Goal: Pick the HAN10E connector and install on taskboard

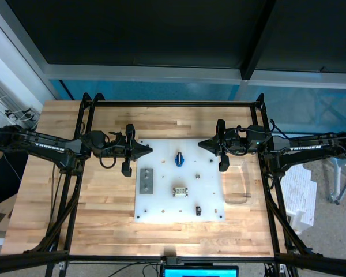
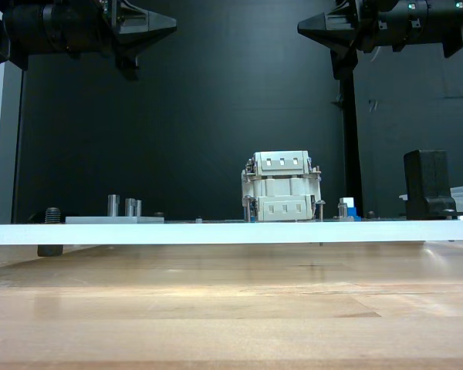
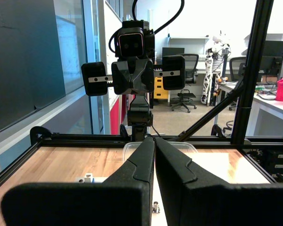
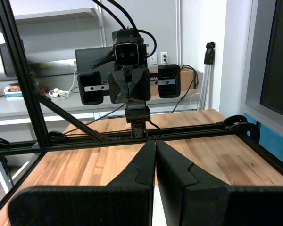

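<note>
High view: one HAN10E connector (image 1: 180,191) on one taskboard (image 1: 161,212), right of one grey block (image 1: 146,180), nearer than one blue part (image 1: 179,157). Two grippers over far edge: left gripper (image 1: 148,148), right gripper (image 1: 201,144). Low view: connector upright on board (grippers well above). Wrist views: both finger pairs pressed together, holding nothing.

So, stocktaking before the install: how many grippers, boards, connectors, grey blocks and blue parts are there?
taskboard: 1
HAN10E connector: 1
grey block: 1
blue part: 1
grippers: 2, left gripper and right gripper, both shut, raised over its far corners
total: 6
</note>
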